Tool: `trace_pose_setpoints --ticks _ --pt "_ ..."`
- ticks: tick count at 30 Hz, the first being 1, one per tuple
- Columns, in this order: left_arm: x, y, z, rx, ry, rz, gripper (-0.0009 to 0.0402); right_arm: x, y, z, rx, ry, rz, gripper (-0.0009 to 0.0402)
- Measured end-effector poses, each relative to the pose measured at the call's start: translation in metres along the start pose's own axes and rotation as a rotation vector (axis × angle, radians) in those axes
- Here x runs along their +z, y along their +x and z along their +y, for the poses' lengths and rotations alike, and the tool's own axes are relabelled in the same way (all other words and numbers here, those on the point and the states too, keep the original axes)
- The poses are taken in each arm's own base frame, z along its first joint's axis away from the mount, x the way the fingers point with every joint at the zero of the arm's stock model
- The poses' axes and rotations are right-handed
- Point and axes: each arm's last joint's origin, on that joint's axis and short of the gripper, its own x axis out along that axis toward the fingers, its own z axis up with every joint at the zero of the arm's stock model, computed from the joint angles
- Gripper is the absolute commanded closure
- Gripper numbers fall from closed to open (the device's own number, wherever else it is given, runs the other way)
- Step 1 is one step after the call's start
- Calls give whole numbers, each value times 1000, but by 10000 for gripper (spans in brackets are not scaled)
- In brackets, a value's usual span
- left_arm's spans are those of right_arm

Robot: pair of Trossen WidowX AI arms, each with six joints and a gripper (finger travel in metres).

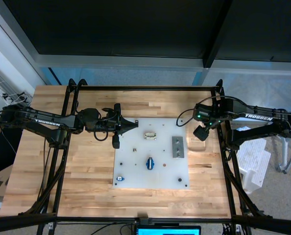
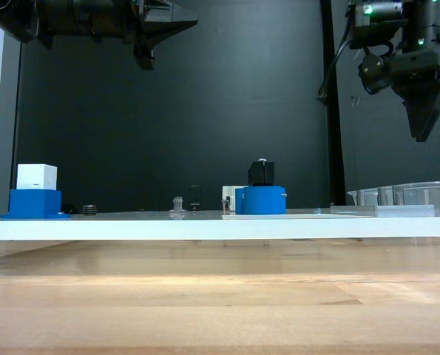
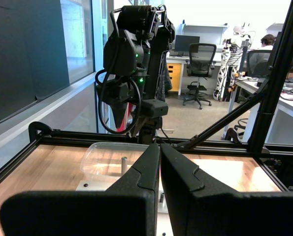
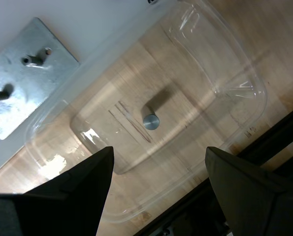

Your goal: Pick the 16mm cylinder and install on the taskboard

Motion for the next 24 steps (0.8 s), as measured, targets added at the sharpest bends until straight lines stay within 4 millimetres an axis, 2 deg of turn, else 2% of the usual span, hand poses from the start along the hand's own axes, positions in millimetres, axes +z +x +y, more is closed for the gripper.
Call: trace_pose_setpoints --ticks 24 --pt "0 0 0 0 0 0 392 6 41 1 -26 41 43 135"
